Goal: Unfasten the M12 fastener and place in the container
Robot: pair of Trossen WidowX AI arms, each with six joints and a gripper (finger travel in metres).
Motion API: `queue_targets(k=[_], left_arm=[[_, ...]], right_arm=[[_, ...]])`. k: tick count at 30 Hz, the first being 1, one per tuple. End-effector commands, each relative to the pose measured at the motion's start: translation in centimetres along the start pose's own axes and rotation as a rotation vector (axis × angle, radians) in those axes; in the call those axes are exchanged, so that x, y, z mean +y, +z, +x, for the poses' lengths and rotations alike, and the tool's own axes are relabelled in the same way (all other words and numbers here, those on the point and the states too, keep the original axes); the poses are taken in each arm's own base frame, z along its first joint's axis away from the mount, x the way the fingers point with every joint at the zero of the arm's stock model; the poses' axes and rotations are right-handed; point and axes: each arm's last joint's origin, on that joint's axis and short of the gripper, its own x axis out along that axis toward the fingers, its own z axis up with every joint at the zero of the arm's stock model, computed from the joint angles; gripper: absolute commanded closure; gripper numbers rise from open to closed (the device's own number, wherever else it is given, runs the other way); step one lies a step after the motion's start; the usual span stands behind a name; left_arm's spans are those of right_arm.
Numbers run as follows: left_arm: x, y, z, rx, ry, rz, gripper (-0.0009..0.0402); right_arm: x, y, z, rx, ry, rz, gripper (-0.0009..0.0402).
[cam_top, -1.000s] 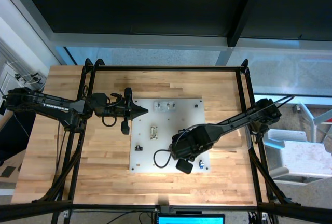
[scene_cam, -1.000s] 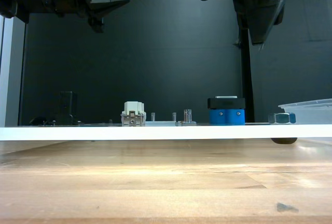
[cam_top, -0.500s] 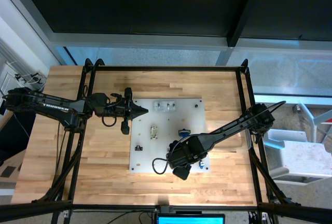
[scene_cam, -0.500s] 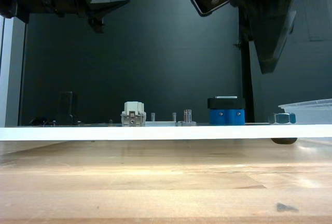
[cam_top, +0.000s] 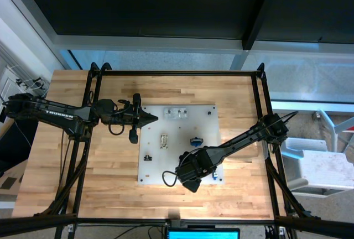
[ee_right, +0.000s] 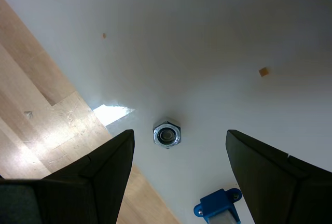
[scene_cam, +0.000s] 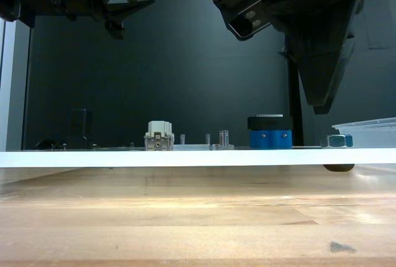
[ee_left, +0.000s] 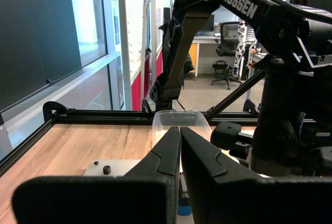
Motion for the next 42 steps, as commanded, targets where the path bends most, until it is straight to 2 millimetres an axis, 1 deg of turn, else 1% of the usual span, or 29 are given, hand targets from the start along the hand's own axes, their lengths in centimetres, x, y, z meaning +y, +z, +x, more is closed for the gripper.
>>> queue_targets(k=[1,12,20,30,34,42], left_arm=[[0.0,0.0,0.0,0.000,0.000,0.000,0.0393],[0.0,0.0,0.0,0.000,0.000,0.000,0.0393],[0.0,0.0,0.0,0.000,0.000,0.000,0.0393],[0.0,0.0,0.0,0.000,0.000,0.000,0.0393],[0.0,0.0,0.0,0.000,0.000,0.000,0.0393],[0.0,0.0,0.0,0.000,0.000,0.000,0.0393]], right_arm=[[0.0,-0.2,0.3,0.001,0.001,-0.006,0.0146],[0.1,-0.7,0.7,0.012,-0.008,-0.051,0.0146],[0.7,-0.6,2.4,0.043,0.007,-0.069,0.0146],[0.7,-0.5,2.6,0.037,-0.005,-0.069,0.0147],[0.7,-0.5,2.6,0.036,-0.005,-0.071,0.0166],[0.5,-0.6,3.0,0.041,-0.010,-0.069,0.0228]])
